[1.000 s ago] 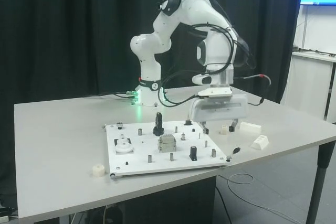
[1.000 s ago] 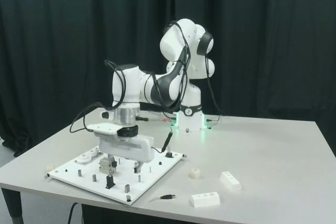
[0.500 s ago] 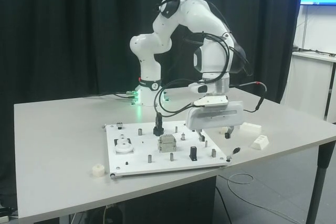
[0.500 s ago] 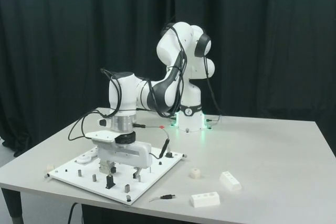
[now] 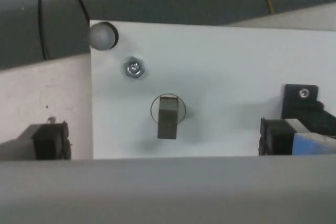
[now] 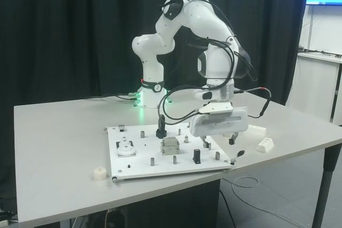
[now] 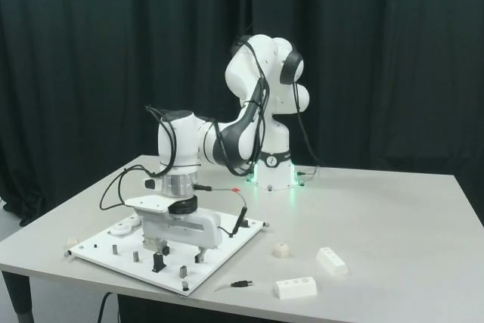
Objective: Remove square peg 4.
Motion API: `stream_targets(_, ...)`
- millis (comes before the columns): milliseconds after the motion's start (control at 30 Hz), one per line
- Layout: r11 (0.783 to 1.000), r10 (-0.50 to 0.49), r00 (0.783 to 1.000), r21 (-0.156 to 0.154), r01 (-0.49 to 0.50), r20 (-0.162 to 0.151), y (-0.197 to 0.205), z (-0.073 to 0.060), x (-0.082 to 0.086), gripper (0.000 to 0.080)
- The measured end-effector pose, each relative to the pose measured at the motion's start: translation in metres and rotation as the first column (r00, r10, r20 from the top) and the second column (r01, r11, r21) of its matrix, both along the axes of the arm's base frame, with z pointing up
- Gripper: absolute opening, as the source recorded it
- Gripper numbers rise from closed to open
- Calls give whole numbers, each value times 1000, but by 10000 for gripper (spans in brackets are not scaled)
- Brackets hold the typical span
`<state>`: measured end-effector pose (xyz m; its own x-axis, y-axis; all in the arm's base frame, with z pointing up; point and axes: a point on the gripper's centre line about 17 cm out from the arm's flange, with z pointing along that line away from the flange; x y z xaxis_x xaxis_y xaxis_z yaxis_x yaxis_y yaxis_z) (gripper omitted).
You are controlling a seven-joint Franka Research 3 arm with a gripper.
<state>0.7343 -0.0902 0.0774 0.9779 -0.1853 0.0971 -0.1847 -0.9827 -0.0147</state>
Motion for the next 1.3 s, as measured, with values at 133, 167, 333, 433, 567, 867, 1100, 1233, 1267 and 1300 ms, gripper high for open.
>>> stream_targets(133,1000,16,1000,-15,-16,-13,0,-6,-2,800)
stream_targets(167,1000,19,1000,-19,-19,-17,0,-7,-2,800)
stream_targets(333,999,33,999,-34,-34,-32,-2,-12,-6,800)
stream_targets(433,999,37,999,-38,-38,-38,-2,-14,-7,800)
stream_targets(567,999,38,998,-34,-39,-42,0,-15,-8,800)
stream_targets(867,1000,9,999,-17,-9,-53,6,-17,-9,800)
stream_targets(1100,1000,-13,998,-15,12,-62,3,-19,-8,800)
stream_targets(1233,1000,-21,998,-16,20,-66,2,-23,-6,800)
stream_targets(1267,1000,-22,998,-16,21,-67,2,-24,-6,800)
stream_targets(1300,1000,-23,997,-16,21,-68,2,-25,-5,800)
